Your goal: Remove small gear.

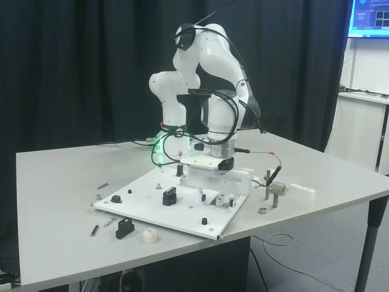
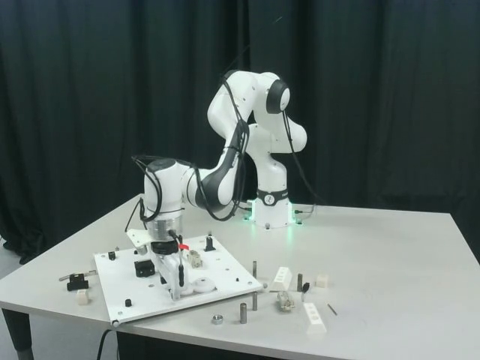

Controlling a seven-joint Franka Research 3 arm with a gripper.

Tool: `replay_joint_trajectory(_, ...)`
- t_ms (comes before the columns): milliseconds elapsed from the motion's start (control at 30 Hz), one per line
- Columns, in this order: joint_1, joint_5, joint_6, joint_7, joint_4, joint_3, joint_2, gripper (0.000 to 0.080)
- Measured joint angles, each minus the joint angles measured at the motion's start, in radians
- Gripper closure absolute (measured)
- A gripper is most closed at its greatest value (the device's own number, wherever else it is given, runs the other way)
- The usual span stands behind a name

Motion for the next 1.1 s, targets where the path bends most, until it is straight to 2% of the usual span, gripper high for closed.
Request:
replay_joint_trajectory(533, -0.002, 0.000, 0.000, -0.012, 0.000, 0.000, 0.006, 0.0003)
replay_joint_trajectory(567, -0.002, 0.000, -0.001, -0.012, 0.000, 0.000, 0.007, 0.0132)
replay_joint_trajectory(733, -0.002, 0.000, -0.004, -0.013, 0.000, 0.001, 0.008, 0.0132)
replay_joint_trajectory(767, -0.002, 0.000, -0.006, -0.013, 0.000, 0.002, 0.008, 0.0304)
replay_joint_trajectory(1000, -0.002, 0.003, -0.013, -0.010, 0.003, 0.013, 0.009, 0.0304)
replay_joint_trajectory(1033, -0.001, 0.003, -0.013, -0.010, 0.004, 0.013, 0.010, 0.0500)
replay_joint_trajectory(1067, -0.002, 0.003, -0.014, -0.009, 0.004, 0.013, 0.010, 0.0500)
replay_joint_trajectory(1100, -0.002, 0.003, -0.014, -0.007, 0.004, 0.013, 0.010, 0.0604)
